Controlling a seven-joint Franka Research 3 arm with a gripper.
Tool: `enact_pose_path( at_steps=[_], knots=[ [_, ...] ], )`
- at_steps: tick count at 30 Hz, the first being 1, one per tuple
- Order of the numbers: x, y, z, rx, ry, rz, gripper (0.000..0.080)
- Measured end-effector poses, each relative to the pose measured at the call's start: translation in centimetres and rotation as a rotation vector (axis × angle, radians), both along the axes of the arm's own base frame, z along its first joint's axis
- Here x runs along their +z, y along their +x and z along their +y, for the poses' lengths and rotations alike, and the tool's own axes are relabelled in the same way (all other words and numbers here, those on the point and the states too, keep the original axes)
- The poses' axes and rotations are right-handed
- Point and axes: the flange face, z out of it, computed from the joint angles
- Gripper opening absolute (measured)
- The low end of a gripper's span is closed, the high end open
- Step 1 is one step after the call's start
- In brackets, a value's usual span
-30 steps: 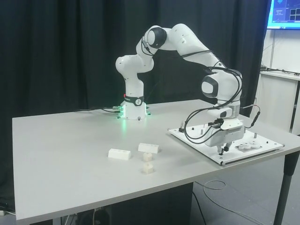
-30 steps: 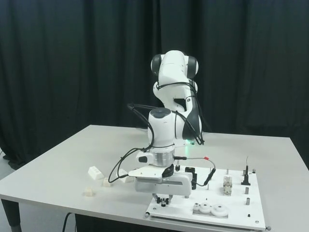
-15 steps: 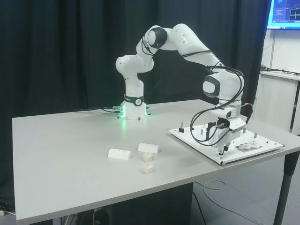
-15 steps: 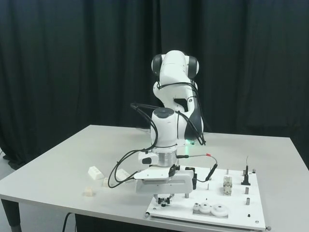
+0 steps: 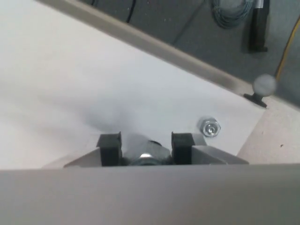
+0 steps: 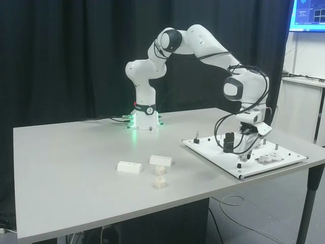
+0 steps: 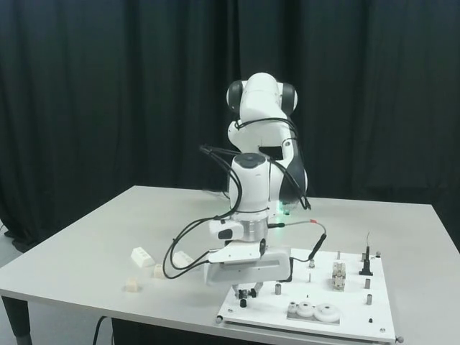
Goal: Remove bolt 4.
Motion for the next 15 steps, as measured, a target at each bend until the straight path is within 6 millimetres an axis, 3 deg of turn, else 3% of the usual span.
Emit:
enact_pose_path(
  at_steps=[15],
  knots=[
    [2.5, 0.5, 0.2, -0.086, -0.015, 0.033, 0.0224]
  ],
)
